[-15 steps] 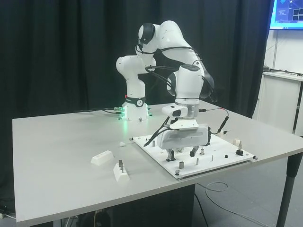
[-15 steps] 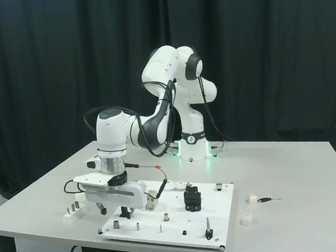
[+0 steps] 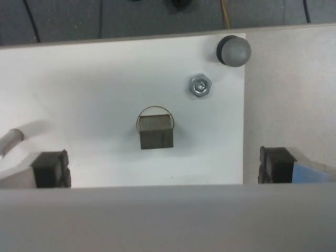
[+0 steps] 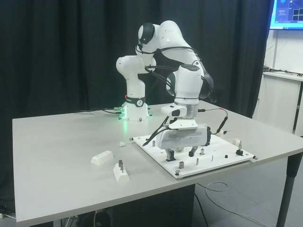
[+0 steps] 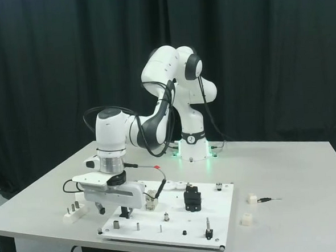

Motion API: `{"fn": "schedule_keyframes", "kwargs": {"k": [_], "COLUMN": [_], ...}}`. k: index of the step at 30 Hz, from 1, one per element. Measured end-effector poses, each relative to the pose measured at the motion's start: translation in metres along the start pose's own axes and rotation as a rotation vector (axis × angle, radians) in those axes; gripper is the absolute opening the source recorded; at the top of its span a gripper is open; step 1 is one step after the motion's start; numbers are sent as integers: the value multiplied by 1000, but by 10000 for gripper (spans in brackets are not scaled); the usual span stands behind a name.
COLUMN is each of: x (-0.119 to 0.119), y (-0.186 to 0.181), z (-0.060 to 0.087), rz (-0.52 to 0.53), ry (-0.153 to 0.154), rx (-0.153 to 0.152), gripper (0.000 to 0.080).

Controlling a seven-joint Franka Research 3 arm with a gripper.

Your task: Pick square peg 3.

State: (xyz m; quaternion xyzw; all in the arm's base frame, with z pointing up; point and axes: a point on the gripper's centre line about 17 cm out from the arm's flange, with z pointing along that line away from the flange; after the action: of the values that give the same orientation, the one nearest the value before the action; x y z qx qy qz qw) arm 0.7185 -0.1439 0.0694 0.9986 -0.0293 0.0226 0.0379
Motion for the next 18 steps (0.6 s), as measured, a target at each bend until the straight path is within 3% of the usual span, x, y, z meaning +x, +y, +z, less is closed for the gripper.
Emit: {"fn": "schedule_keyframes", "kwargs": {"k": [18], "x": [0], "y": [3], "z": [0], "rz": [3], "ry": [1], "rx": [-3], "gripper": [800]}}
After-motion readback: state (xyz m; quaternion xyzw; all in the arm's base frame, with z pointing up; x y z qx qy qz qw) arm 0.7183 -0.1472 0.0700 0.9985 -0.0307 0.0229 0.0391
